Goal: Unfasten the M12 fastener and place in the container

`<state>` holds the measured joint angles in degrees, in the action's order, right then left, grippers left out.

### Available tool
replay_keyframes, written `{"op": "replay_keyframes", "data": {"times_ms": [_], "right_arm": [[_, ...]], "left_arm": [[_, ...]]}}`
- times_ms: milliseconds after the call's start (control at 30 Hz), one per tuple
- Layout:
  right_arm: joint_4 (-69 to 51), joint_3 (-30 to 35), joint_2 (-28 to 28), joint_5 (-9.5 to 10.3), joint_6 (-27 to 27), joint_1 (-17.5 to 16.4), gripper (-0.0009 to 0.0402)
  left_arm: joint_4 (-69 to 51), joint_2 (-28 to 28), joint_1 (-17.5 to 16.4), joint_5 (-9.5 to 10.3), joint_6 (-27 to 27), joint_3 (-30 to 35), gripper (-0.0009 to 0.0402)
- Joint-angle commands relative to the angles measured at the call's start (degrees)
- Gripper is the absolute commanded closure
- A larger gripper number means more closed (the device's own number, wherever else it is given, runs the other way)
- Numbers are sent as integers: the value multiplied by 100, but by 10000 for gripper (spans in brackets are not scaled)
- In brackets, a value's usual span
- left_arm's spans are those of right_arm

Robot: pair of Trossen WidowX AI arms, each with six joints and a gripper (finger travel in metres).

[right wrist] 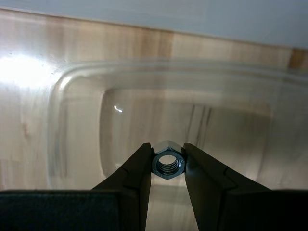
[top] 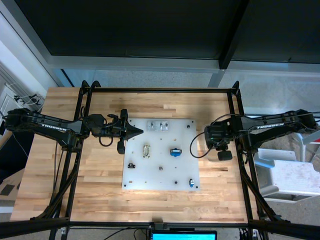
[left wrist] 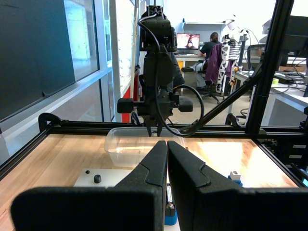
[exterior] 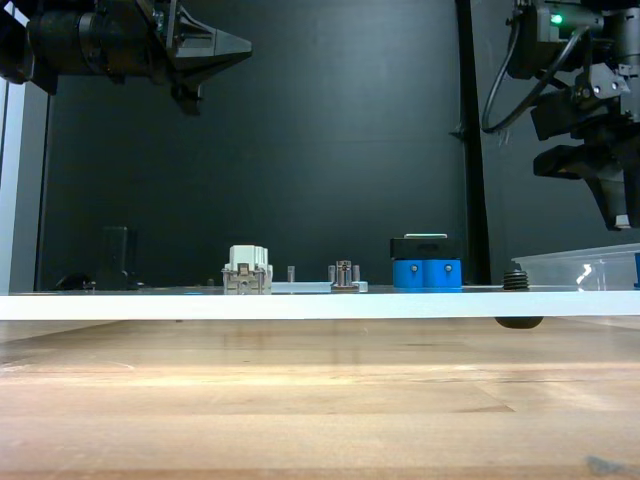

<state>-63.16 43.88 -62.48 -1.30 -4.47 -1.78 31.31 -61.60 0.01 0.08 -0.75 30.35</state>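
Observation:
The small silver M12 nut (right wrist: 168, 165) is off its stud, pinched between the fingers of my right gripper (right wrist: 167, 146), which is shut on it. Directly below it lies the clear container (right wrist: 159, 96), with wood showing through its floor. In the low view the right gripper (exterior: 620, 212) hangs above the container (exterior: 585, 270) at the board's right side, and the black ribbed stud (exterior: 515, 281) stands bare. My left gripper (top: 136, 131) hovers shut over the board's far left edge, its fingers (left wrist: 159, 159) pressed together with nothing between them.
The white board (top: 160, 172) carries a blue part (top: 175, 152), a white connector (top: 146, 151) and small silver pieces (top: 160, 125). A black frame (top: 160, 90) rings the wooden table. In the left wrist view the right arm (left wrist: 156, 96) stands over the container (left wrist: 139, 142).

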Motion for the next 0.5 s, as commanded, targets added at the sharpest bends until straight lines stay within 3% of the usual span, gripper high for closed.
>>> {"op": "replay_keyframes", "data": {"times_ms": [33, 500], "right_arm": [[-4, -57, 57, -356, 153, 94, 361], [-22, -57, 46, -361, 247, 116, 356]], "left_arm": [[0, 0, -2, -2, 0, 2, 393], [0, 0, 0, -2, 0, 2, 393]]}}
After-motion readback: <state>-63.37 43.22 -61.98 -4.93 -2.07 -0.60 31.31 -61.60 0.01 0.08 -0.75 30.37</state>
